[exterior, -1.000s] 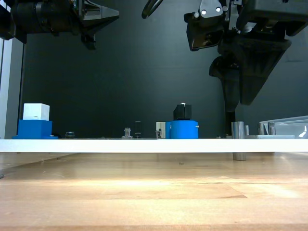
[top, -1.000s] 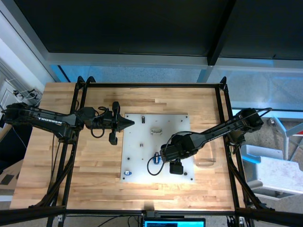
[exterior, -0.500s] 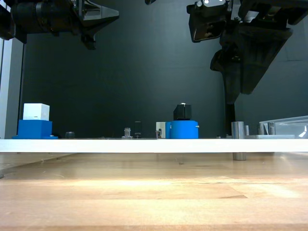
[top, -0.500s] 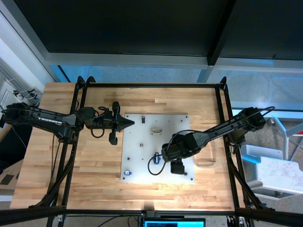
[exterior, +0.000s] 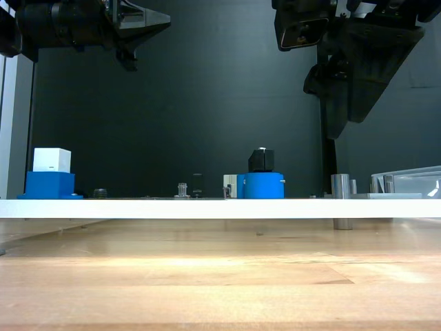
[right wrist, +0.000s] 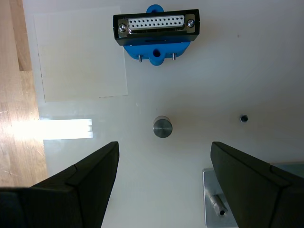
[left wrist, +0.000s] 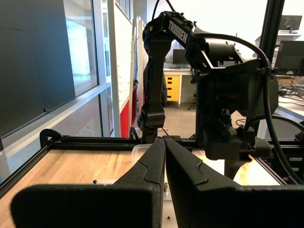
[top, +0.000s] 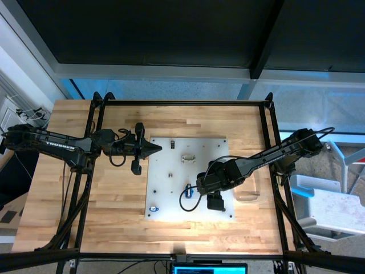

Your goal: Pick the 16mm cylinder and place it in the taskboard

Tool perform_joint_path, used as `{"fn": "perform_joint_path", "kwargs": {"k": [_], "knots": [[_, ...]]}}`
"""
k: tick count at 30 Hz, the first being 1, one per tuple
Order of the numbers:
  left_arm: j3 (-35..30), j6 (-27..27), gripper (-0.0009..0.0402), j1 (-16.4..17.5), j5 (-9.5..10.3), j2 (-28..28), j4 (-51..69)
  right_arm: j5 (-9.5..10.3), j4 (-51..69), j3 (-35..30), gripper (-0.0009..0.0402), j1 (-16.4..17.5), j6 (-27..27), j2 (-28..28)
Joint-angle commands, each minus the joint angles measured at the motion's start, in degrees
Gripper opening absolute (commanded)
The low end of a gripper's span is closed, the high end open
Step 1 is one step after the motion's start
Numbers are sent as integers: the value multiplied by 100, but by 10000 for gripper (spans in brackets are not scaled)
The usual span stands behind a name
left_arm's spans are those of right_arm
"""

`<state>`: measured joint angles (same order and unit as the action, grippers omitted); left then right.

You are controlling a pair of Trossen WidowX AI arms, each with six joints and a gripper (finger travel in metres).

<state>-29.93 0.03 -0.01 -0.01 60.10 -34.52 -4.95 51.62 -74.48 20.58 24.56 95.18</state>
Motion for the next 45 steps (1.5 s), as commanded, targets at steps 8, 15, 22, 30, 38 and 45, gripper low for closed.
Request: {"fn": "perform_joint_path", "kwargs": {"k": [8, 15, 22, 30, 38, 45], "knots": [[-2, 2, 0, 0, 0, 0, 0, -2, -11, -2, 271, 15, 0, 4], [-2, 0, 0, 0, 0, 0, 0, -2, -13, -2, 271, 24, 0, 4], [-2, 2, 0, 0, 0, 0, 0, 0, -31, -2, 271, 33, 2, 4], [-2, 2, 0, 0, 0, 0, 0, 0, -76, -2, 271, 46, 2, 4], [-2, 0, 0, 2, 0, 0, 0, 0, -94, -2, 271, 48, 2, 4], [-2, 2, 0, 0, 0, 0, 0, 2, -98, -2, 271, 57, 2, 4]]}}
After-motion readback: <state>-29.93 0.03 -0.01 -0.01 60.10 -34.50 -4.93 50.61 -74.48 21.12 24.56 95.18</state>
